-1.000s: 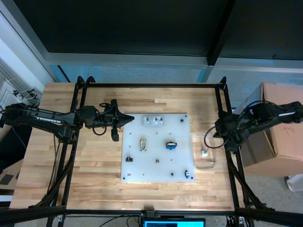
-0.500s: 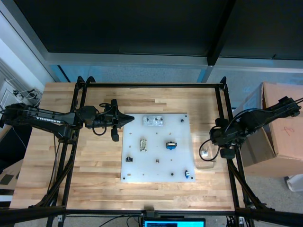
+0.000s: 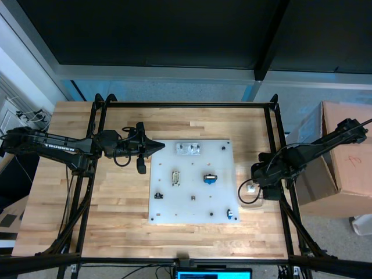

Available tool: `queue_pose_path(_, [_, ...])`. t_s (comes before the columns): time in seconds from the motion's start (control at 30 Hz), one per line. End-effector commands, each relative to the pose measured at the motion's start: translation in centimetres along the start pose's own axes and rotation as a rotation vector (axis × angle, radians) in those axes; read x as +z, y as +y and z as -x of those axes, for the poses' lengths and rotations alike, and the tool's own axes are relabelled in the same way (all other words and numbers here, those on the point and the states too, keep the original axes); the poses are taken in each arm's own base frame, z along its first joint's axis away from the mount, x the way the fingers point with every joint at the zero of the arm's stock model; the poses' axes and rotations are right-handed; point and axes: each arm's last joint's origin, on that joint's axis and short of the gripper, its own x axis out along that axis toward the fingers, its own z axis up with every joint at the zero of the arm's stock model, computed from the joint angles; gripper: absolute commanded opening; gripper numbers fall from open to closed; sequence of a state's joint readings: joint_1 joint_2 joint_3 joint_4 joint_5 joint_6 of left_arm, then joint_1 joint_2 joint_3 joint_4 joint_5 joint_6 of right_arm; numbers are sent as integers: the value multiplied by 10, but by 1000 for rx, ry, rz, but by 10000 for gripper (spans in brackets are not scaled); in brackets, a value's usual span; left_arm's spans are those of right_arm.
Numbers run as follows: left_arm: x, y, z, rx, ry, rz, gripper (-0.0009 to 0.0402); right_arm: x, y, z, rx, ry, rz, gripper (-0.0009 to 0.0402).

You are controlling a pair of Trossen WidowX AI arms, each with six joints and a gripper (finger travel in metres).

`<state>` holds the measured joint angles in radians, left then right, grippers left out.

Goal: Pick the RJ45 connector and install on the taskboard

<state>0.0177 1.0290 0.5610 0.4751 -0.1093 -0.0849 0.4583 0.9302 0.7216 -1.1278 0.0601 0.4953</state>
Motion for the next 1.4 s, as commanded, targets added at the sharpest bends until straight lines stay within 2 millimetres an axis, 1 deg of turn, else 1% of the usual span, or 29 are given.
queue_pose_path(0.03, [0,0,0,0,0,0,0,-1,1,-10,2,-2,4,185])
queue_pose_path(0.4, [0,0,0,0,-1,0,0,-1,6,-36,17,-19,23,184])
queue_pose_path(0.53, [0,0,0,0,0,0,0,-5,5,-45,18,-18,15,173])
queue_pose_path(0.63, [0,0,0,0,-1,0,0,-6,5,-48,20,-20,10,155])
queue_pose_path(0.73, [0,0,0,0,0,0,0,-6,6,-48,22,-25,13,127])
queue_pose_path(1.1, [0,0,0,0,-1,0,0,-7,6,-49,21,-21,12,-4])
queue_pose_path(1.2, [0,0,0,0,-1,0,0,-7,6,-49,20,-19,9,6])
queue_pose_path(1.33, [0,0,0,0,0,0,0,-7,6,-48,18,-12,11,-1])
queue_pose_path(1.4, [0,0,0,0,-1,0,0,-7,6,-45,16,-10,12,1])
